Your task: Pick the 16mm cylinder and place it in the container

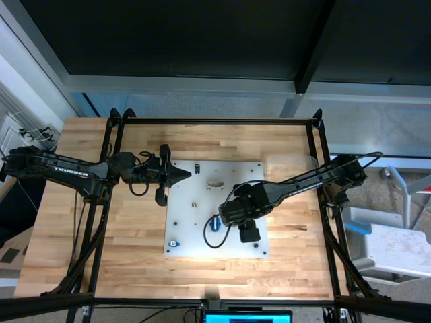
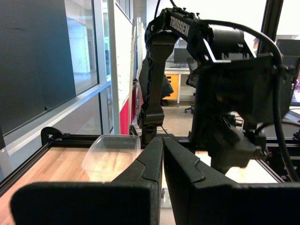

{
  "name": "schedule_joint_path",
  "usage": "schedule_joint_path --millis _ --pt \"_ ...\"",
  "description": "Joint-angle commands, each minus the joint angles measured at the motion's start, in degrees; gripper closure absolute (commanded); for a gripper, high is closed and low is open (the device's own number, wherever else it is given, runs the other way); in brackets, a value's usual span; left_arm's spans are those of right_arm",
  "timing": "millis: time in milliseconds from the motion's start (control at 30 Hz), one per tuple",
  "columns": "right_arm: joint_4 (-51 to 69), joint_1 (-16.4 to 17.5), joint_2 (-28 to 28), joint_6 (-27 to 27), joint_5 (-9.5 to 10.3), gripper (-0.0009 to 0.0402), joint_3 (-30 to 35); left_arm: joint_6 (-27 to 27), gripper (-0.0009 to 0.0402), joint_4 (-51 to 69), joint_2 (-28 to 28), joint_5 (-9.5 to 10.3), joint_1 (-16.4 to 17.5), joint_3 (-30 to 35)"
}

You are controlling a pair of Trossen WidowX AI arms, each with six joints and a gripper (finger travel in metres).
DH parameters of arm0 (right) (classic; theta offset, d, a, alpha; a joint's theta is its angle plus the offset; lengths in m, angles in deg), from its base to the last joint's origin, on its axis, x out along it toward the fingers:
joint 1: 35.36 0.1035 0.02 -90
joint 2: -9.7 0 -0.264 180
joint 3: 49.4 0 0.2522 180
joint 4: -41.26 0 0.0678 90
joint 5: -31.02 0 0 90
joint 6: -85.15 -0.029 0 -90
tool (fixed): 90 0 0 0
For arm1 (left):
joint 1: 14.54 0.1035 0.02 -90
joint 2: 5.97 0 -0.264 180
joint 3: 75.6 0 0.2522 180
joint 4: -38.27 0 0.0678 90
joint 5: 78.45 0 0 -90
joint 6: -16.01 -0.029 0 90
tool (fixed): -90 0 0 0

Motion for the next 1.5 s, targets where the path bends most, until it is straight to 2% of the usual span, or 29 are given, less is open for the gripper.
schedule_joint_path --millis 33,1133,1500 --pt "-0.5 0.2 1.2 -0.1 0.04 0.0220 0.0 0.0 0.0393 0.0 0.0 0.00 0.0 0.0" --pt "-5.6 0.5 9.2 0.2 0.50 0.0219 -0.1 0.0 0.0393 0.0 0.0 0.00 0.0 0.0" --pt "-6.5 0.5 9.6 0.2 0.57 0.0222 -1.0 0.0 0.0393 0.0 0.0 0.00 0.0 0.0"
